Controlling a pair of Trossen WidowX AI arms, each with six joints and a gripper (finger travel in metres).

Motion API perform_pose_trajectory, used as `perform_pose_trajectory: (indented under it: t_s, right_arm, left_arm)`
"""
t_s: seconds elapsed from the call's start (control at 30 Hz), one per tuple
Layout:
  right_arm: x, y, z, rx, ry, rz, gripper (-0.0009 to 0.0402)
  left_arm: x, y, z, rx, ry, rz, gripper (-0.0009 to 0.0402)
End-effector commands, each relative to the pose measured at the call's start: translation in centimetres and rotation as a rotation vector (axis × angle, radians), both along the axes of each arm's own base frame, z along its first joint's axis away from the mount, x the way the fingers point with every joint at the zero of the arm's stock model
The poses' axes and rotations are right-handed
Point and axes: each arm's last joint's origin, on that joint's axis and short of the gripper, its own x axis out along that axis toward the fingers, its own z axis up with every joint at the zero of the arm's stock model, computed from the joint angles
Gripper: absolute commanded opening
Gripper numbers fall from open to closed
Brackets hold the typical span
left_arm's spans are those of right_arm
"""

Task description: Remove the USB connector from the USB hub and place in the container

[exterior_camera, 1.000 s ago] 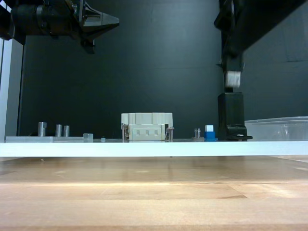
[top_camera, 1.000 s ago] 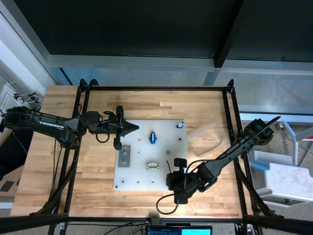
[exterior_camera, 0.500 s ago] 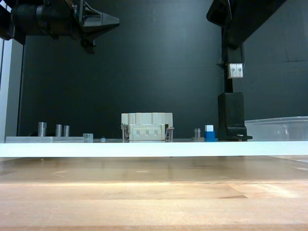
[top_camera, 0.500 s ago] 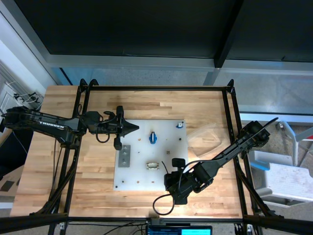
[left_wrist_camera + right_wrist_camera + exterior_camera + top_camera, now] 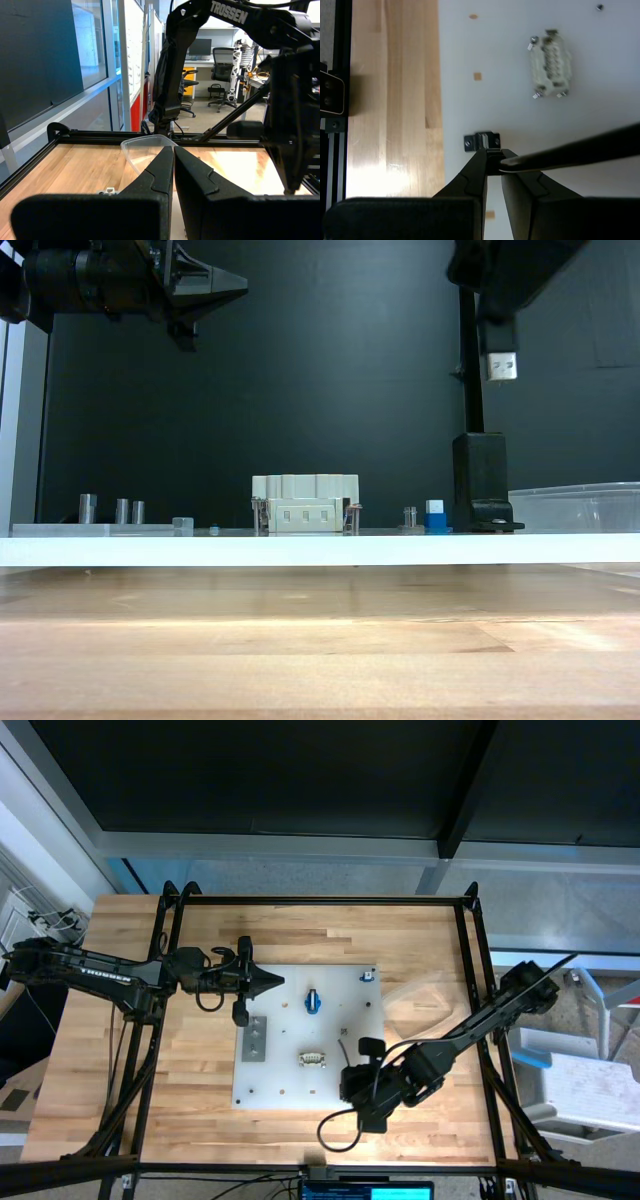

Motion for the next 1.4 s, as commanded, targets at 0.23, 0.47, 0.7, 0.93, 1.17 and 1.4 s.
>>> perform_pose_trajectory:
  t_s: [0.23,0.47,0.7,0.93,1.17,1.4]
  right_arm:
    - [-2.8,-3.0,0.2,0.026,0.003,-0.091,0.0000]
    - [-5.6,-5.8,-0.2,0.038,0.008,-0.145,0.0000]
    - [-8.7,-8.7,-1.0,0.056,0.025,-0.214,0.0000]
    - [-11.5,-11.2,-1.8,0.078,0.031,-0.303,0.0000]
    - [-13.2,-12.8,-2.7,0.099,0.028,-0.373,0.0000]
    - [-14.4,-13.9,-3.6,0.138,0.020,-0.465,0.0000]
  left_arm:
    - [0.0,0.0,0.0,0.000,-0.001,0.000,0.0001]
    - [0.0,0.0,0.0,0.000,0.000,0.000,0.0001]
    - [0.0,0.0,0.0,0.000,-0.001,0.000,0.0001]
    - [0.0,0.0,0.0,0.000,-0.001,0.000,0.0001]
    - [0.0,0.0,0.0,0.000,-0.001,0.000,0.0001]
    - [0.0,0.0,0.0,0.000,-0.001,0.000,0.0001]
